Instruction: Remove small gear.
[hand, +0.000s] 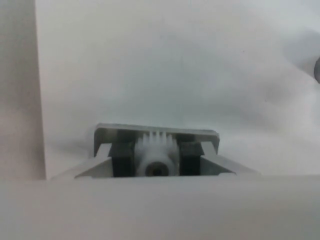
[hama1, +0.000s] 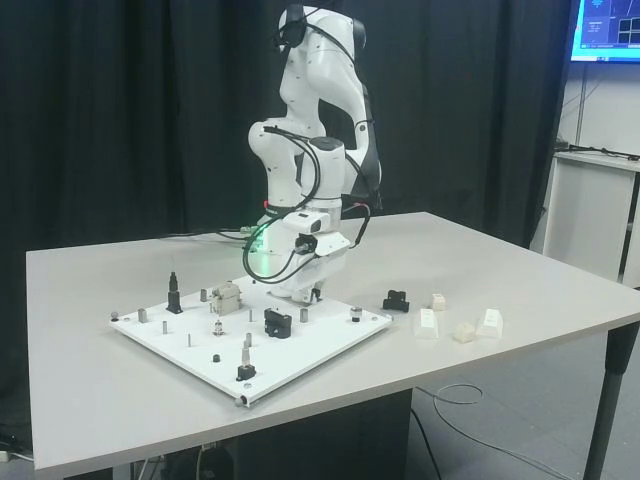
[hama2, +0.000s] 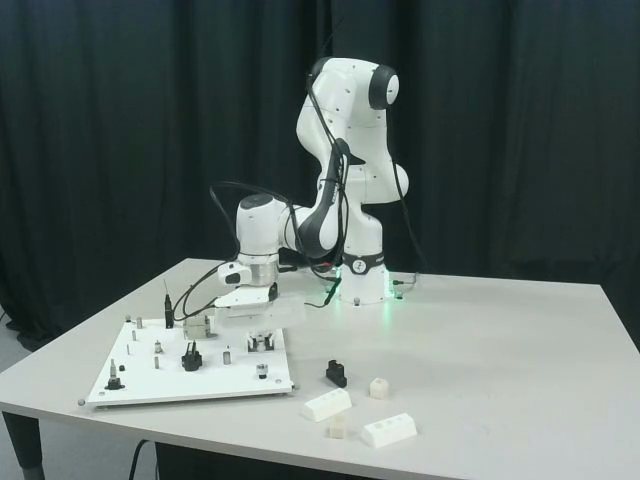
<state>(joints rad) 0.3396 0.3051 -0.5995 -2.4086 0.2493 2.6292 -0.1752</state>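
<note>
Black curtains hang behind the grey table (hama1: 520, 280), where a white board (hama1: 320, 345) carries several small pegs and fixtures. The white arm (hama2: 340, 130) bends low over the board's far edge. The wrist view shows the gripper (hand: 157, 157) with its 2 black fingers (hand: 122, 155) pressed against either side of the small gear (hand: 157, 150), a white toothed wheel pinched between them above the board. Beside the board on the table lie a black piece (hama2: 336, 374) and 4 white blocks (hama2: 388, 429).
</note>
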